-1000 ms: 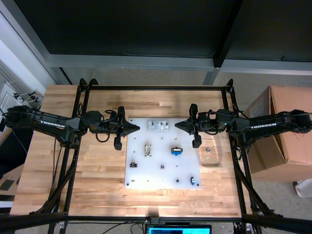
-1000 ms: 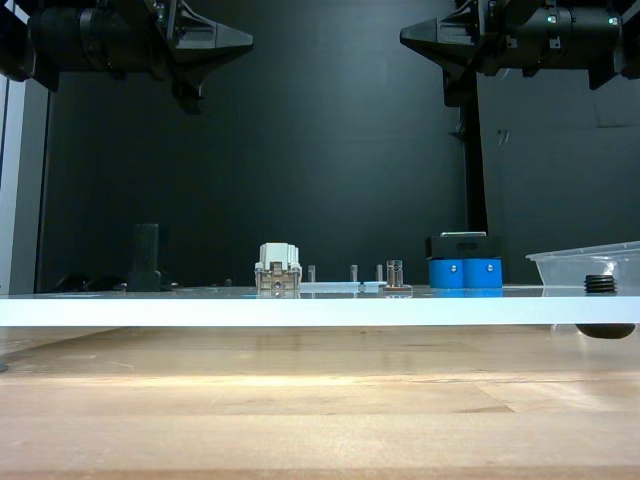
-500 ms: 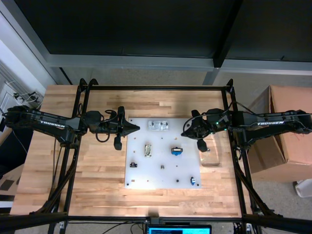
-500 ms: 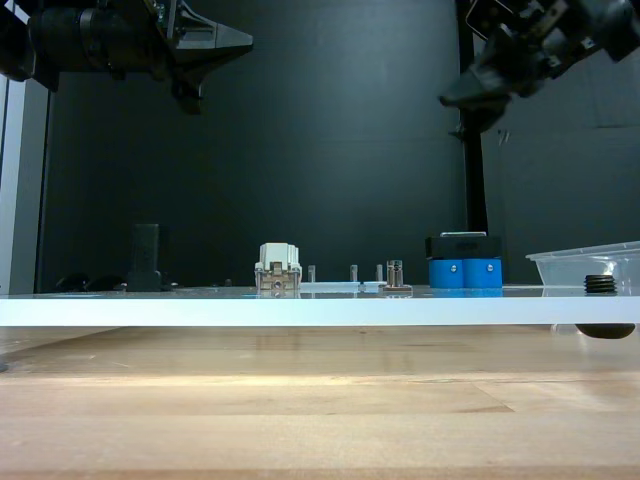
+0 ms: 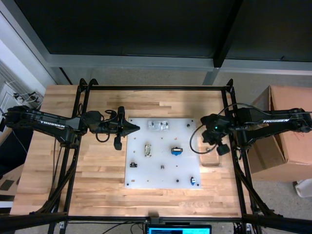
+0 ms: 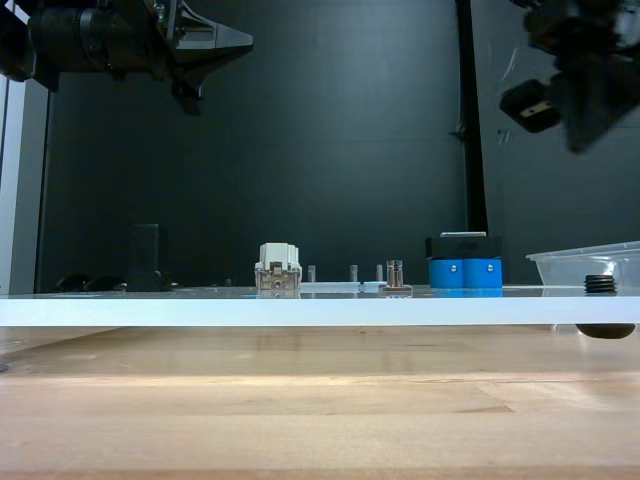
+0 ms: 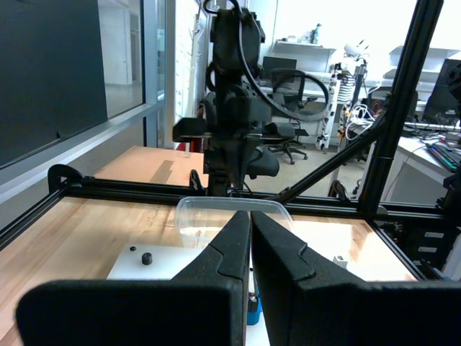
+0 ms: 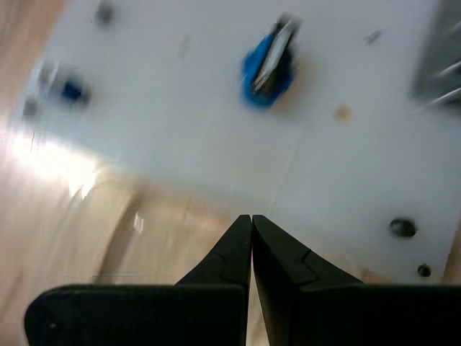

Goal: Pick the M12 nut and place it on its threads and fasten

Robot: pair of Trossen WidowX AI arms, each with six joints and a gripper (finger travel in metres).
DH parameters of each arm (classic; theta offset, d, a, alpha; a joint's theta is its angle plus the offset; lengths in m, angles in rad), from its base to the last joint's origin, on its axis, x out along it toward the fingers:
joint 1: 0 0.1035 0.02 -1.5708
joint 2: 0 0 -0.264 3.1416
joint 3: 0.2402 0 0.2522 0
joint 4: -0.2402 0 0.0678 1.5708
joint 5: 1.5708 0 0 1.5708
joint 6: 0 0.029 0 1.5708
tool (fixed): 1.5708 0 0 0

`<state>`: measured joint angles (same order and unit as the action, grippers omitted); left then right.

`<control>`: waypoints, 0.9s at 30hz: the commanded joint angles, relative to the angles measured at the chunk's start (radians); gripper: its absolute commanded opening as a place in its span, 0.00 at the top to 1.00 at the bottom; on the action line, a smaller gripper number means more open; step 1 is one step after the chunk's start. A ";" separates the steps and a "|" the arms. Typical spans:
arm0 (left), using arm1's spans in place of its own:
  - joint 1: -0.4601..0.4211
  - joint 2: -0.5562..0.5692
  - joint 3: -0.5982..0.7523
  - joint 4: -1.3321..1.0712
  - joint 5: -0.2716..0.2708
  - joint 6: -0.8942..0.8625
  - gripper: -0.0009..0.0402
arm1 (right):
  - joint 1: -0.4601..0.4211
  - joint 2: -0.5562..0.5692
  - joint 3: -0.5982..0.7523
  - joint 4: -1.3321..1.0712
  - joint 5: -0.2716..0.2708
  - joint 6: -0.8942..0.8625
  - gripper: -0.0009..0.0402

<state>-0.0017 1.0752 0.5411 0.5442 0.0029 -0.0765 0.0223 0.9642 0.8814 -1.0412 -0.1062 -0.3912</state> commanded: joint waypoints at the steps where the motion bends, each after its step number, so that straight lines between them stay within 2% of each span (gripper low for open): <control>1: 0.000 0.000 0.000 0.000 0.000 0.000 0.98 | 0.011 0.013 0.000 -0.091 0.001 -0.100 0.98; 5: 0.000 0.000 0.000 0.000 0.000 0.000 0.98 | 0.012 0.047 0.000 -0.191 0.014 -0.271 0.98; 11: 0.000 0.000 0.000 0.000 0.000 0.000 0.98 | 0.055 0.096 -0.005 -0.250 0.084 -0.412 0.94; 17: 0.000 0.000 0.000 0.000 0.000 0.000 0.98 | 0.106 0.132 -0.025 -0.245 0.090 -0.531 0.81; 22: 0.000 0.000 0.000 0.000 0.000 0.000 0.98 | 0.130 0.144 -0.086 -0.169 0.092 -0.543 0.69; 27: 0.000 0.000 0.000 0.000 0.000 0.000 0.98 | 0.169 0.145 -0.172 -0.079 0.129 -0.544 0.59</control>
<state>-0.0017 1.0752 0.5411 0.5442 0.0029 -0.0765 0.1833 1.1088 0.7296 -1.1366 0.0158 -0.9367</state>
